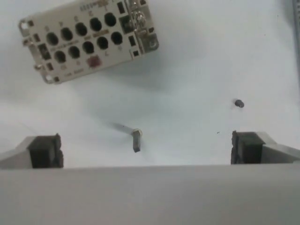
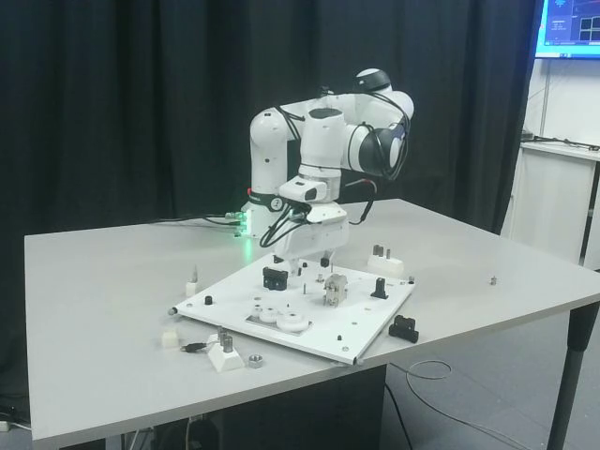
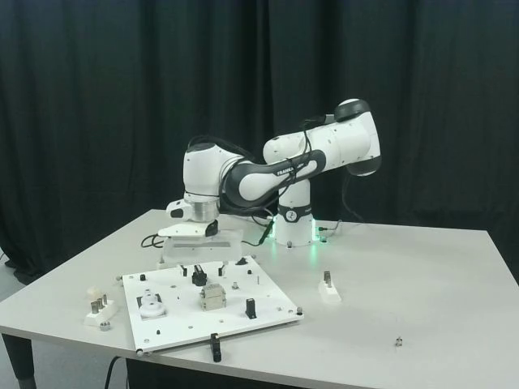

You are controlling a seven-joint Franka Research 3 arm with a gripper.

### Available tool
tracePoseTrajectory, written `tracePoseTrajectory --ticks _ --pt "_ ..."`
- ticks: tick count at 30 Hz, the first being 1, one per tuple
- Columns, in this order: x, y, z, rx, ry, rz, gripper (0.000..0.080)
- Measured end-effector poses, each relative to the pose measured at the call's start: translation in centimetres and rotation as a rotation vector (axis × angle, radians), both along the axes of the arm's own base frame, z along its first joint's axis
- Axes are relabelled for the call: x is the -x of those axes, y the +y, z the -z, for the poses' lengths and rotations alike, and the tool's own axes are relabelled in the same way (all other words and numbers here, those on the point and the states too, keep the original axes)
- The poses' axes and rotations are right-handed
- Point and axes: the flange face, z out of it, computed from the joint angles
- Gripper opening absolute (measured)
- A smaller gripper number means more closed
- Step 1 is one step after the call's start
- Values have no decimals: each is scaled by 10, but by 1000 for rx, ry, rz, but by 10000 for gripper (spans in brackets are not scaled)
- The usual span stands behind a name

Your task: Pick square peg 3.

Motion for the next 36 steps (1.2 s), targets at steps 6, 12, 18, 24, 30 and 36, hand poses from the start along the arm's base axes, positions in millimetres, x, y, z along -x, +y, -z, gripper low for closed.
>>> tracePoseTrajectory --ticks 6,12,18,24,30,36 --pt "1 8 -3 -21 23 -11 800" --pt "3 23 -9 -54 49 -17 800" --pt "4 43 -16 -76 73 -14 800" --pt "7 68 -19 -95 97 -11 800" --pt "15 97 -19 -114 115 -8 800" --pt "26 129 -17 -125 127 8 800"
